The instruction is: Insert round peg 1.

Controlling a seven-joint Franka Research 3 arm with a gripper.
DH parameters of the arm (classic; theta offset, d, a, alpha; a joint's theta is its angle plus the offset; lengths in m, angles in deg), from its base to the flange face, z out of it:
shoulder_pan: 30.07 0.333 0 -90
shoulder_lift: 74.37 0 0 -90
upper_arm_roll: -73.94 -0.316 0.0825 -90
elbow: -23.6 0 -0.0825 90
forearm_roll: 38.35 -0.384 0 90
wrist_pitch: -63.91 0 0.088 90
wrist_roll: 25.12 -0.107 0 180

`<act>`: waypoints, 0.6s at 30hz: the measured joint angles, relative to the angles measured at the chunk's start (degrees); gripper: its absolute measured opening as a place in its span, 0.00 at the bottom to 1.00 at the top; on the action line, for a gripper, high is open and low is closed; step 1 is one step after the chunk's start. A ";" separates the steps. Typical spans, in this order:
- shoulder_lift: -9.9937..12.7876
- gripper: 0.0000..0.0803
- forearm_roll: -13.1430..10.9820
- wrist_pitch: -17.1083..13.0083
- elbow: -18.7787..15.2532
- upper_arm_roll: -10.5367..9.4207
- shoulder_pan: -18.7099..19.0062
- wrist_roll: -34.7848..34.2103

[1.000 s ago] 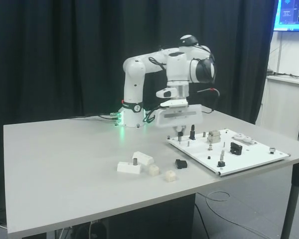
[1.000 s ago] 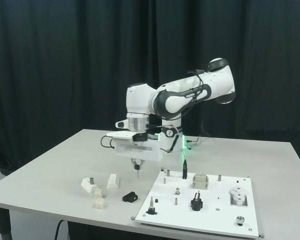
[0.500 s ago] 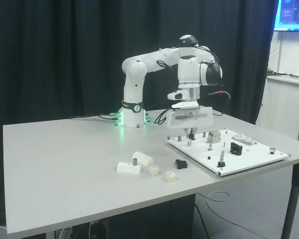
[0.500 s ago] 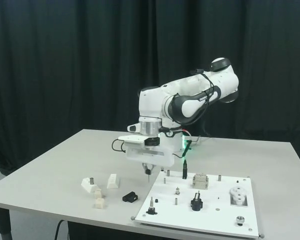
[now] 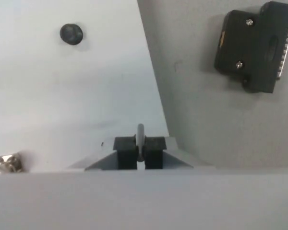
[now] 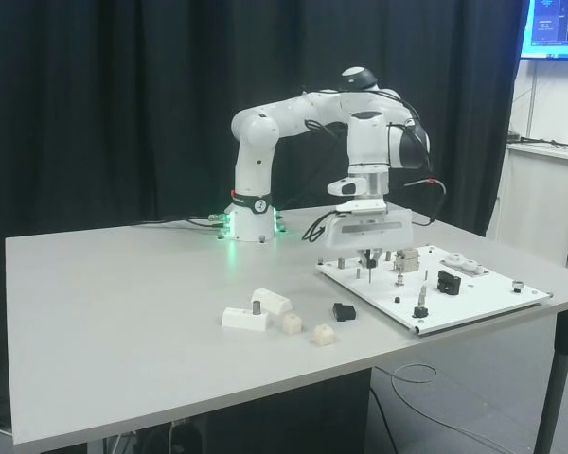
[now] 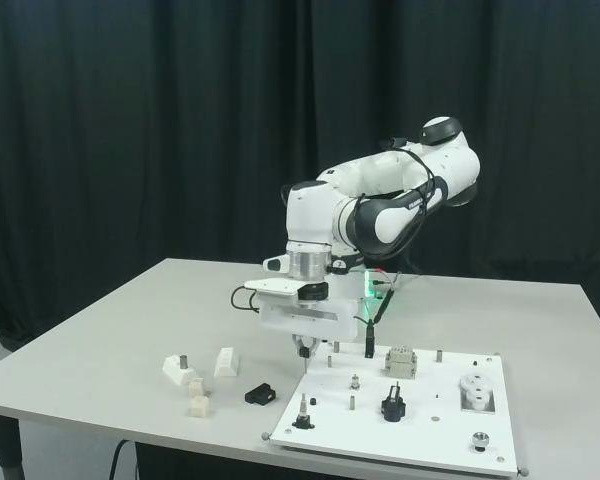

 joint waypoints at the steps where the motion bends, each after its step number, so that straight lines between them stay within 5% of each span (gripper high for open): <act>1: 0.00 0.04 0.01 -0.13 0.05 -0.12 0.00 -0.11; 18: 0.00 0.04 0.43 -0.28 0.70 -1.13 0.00 -1.52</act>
